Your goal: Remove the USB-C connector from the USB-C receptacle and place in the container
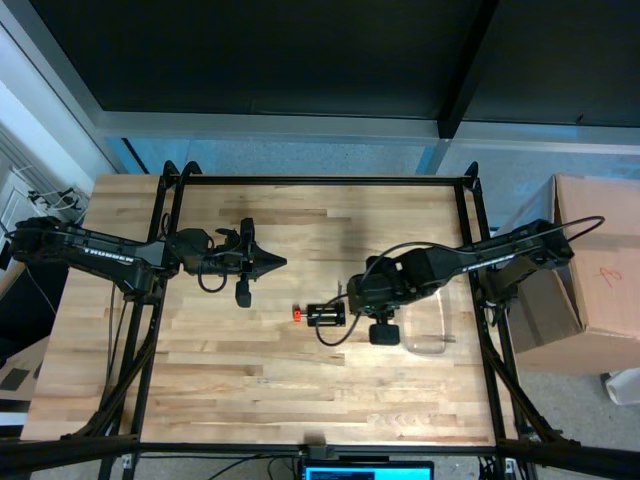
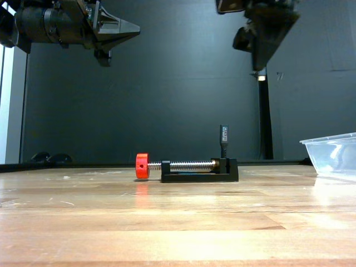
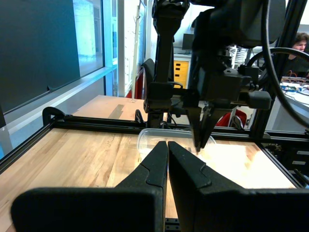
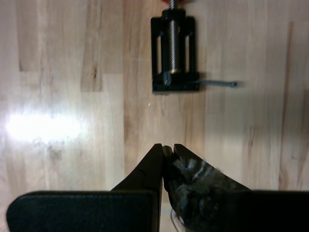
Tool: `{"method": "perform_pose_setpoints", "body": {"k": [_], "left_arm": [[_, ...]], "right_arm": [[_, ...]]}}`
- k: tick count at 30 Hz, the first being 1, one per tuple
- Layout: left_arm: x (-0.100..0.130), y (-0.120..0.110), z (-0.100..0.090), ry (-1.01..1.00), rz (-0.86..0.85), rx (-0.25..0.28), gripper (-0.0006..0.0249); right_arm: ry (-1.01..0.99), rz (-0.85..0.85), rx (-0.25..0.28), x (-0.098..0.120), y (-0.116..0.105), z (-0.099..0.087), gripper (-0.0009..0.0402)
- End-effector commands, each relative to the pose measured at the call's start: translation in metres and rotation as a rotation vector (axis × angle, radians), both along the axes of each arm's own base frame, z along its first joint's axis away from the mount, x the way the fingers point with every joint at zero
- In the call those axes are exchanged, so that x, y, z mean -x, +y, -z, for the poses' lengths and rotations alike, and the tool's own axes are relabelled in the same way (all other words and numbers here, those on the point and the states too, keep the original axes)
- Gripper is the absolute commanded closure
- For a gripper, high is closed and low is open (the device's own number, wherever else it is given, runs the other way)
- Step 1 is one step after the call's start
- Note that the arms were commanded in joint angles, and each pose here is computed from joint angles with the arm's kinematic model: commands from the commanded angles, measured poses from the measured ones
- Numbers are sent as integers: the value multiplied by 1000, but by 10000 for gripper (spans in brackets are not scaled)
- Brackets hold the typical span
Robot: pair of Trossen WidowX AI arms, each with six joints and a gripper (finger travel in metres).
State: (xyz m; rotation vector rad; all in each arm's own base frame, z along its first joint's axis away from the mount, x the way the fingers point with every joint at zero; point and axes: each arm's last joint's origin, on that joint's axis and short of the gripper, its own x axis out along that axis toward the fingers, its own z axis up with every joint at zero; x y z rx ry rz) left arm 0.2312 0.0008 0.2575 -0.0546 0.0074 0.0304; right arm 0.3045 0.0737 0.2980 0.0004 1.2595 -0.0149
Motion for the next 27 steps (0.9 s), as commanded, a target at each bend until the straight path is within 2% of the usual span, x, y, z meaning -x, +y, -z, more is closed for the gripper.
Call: {"method": "perform_pose_setpoints", "body": {"k": [1,14,27], "left_arm": [[0,0,0,0,0,0,243],[0,0,0,0,0,0,243],[0,0,0,0,0,0,243]], "right_arm": [[4,-2,-4,9,6,2,393],[51,-96,-4,33,44,5,393],[83,-90,-40,66,90,16,393]]}}
